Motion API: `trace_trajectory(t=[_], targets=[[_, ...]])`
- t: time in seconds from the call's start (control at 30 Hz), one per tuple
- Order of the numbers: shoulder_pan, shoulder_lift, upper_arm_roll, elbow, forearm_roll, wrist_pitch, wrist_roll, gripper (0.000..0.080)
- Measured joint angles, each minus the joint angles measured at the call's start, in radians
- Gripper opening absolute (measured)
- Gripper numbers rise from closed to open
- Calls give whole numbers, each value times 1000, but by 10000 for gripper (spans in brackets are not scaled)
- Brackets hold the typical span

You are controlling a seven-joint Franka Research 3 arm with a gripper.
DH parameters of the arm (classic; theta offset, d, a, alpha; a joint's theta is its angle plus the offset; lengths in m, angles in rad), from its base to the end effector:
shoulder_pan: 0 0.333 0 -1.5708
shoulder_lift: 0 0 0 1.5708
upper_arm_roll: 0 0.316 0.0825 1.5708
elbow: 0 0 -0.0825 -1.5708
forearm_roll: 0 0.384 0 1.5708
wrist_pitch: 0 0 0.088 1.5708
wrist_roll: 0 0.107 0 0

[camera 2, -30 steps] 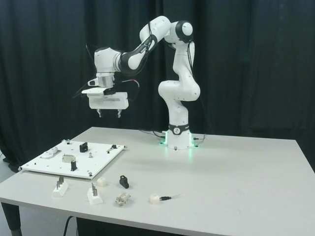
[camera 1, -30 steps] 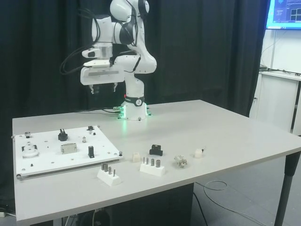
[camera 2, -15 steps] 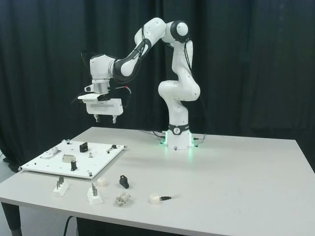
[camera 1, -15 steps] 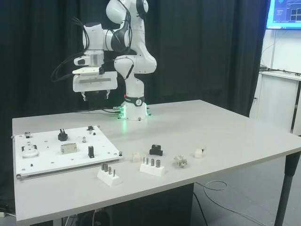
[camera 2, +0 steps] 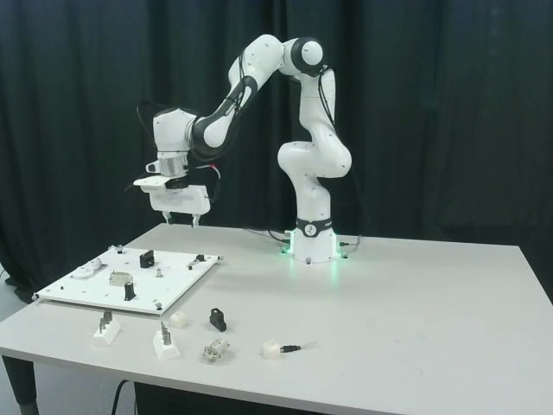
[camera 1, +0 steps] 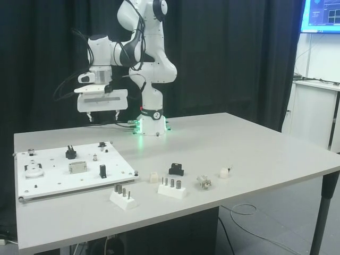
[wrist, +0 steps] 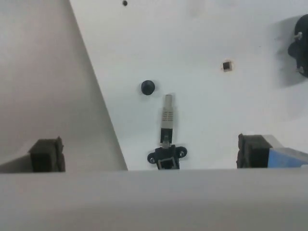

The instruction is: Pick Ethernet.

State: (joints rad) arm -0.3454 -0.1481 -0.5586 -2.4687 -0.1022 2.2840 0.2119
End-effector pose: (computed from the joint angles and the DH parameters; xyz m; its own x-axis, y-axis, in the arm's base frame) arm 0.2821 -0.3590 0.3360 0.5056 -0.8610 -0.0556 -0.8621 -0.5067 0.0069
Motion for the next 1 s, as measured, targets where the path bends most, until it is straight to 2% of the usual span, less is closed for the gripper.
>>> trace_trajectory(t=[0.6,1.0], targets=[[0,119,-3,-22,23,119,-4,800],[0,194,-23,-26,85,141,-52,800]])
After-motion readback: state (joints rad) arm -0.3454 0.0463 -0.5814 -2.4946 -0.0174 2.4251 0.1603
